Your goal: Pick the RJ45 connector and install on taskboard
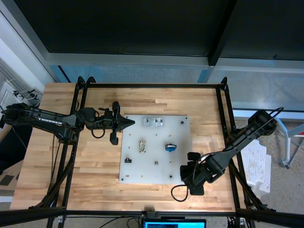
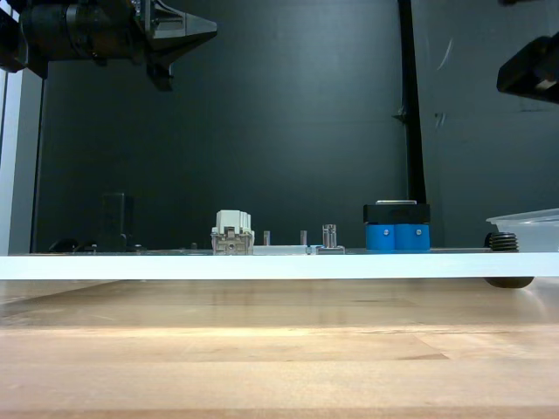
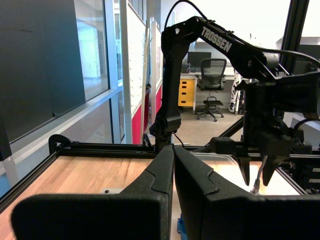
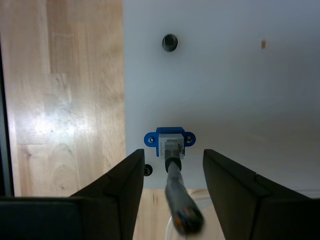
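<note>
The RJ45 connector (image 4: 172,148) sits in a small blue fixture (image 4: 170,137) on the white taskboard (image 4: 240,90). Its short grey cable stub (image 4: 177,200) rises toward the camera. My right gripper (image 4: 172,152) is open above it, one finger on each side of the stub, and neither touches it. From above, the right gripper (image 1: 191,164) hovers over the taskboard's (image 1: 142,166) near right part, close to the blue fixture (image 1: 169,147). My left gripper (image 1: 127,122) hangs shut and holds nothing, high over the board's far left edge.
The board also carries a cream socket (image 1: 141,146), silver fittings (image 1: 154,122) and small black studs (image 4: 170,42). A clear plastic tray (image 2: 527,218) shows at the right in the low view. A black frame rail (image 1: 228,123) runs along the table's right side.
</note>
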`<action>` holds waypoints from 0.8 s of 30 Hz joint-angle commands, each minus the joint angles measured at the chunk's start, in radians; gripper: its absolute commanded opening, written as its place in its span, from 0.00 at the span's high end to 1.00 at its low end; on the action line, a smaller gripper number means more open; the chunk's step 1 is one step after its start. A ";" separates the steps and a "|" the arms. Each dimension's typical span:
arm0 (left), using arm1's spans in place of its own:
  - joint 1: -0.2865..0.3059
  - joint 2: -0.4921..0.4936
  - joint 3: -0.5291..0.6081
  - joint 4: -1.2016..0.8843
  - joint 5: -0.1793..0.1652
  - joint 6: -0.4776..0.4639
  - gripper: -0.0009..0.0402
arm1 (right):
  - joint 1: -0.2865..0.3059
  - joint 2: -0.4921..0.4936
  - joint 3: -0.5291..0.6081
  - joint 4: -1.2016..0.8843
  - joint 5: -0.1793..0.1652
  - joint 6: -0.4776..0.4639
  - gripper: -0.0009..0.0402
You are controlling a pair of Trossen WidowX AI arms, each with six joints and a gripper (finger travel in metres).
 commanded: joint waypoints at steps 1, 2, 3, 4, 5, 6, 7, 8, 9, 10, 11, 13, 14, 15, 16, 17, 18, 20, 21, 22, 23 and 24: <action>0.000 0.000 0.000 0.000 0.000 0.000 0.98 | 0.001 -0.026 0.003 -0.003 0.003 -0.001 0.52; 0.000 0.000 0.000 0.000 0.000 0.000 0.98 | 0.000 -0.034 0.003 -0.003 0.003 -0.001 0.51; 0.000 0.000 0.000 0.000 0.000 0.000 0.98 | 0.001 -0.043 0.003 -0.004 0.003 -0.001 0.51; 0.000 0.000 0.000 0.000 0.000 0.000 0.98 | 0.000 -0.053 0.003 -0.004 0.003 -0.001 0.50; 0.000 0.000 0.000 0.000 0.000 0.000 0.98 | 0.001 -0.061 0.003 -0.004 0.003 0.000 0.50; 0.000 0.000 0.000 0.000 0.000 0.000 0.98 | 0.001 -0.069 0.003 -0.005 0.003 0.000 0.50; 0.000 0.000 0.000 0.000 0.000 0.000 0.98 | 0.001 -0.077 0.003 -0.007 0.003 0.000 0.50; 0.000 0.000 0.000 0.000 0.000 0.000 0.98 | 0.001 -0.084 0.003 -0.010 0.003 0.000 0.51; 0.000 0.000 0.000 0.000 0.000 0.000 0.98 | 0.001 -0.089 0.003 -0.014 0.003 0.003 0.51; 0.000 0.000 0.000 0.000 0.000 0.000 0.98 | 0.001 -0.092 0.003 -0.017 0.003 0.003 0.51; 0.000 0.000 0.000 0.000 0.000 0.000 0.98 | 0.002 -0.095 0.003 -0.018 0.003 0.003 0.51; 0.000 0.000 0.000 0.000 0.000 0.000 0.98 | 0.003 -0.096 0.003 -0.018 0.000 0.003 0.51; 0.000 0.000 0.000 0.000 0.000 0.000 0.98 | 0.003 -0.096 0.003 -0.018 0.000 0.003 0.51; 0.000 0.000 0.000 0.000 0.000 0.000 0.98 | 0.003 -0.096 0.003 -0.018 -0.001 0.003 0.51; 0.000 0.000 0.000 0.000 0.000 0.000 0.98 | 0.003 -0.096 0.003 -0.017 -0.008 0.003 0.51; 0.000 0.000 0.000 0.000 0.000 0.000 0.98 | 0.003 -0.096 0.003 -0.018 -0.012 0.003 0.51; 0.000 0.000 0.000 0.000 0.000 0.000 0.98 | 0.003 -0.100 0.003 -0.018 -0.016 0.003 0.51; 0.000 0.000 0.000 0.000 0.000 0.000 0.98 | 0.002 -0.108 0.003 -0.017 -0.016 0.002 0.51; 0.000 0.000 0.000 0.000 0.000 0.000 0.98 | 0.002 -0.115 0.003 -0.017 -0.015 0.000 0.51; 0.000 0.000 0.000 0.000 0.000 0.000 0.98 | 0.000 -0.124 0.003 -0.015 -0.015 -0.002 0.51; 0.000 0.000 0.000 0.000 0.000 0.000 0.98 | -0.004 -0.134 0.003 -0.013 -0.011 -0.002 0.51; 0.000 0.000 0.000 0.000 0.000 0.000 0.98 | -0.008 -0.143 0.003 -0.009 -0.005 -0.003 0.51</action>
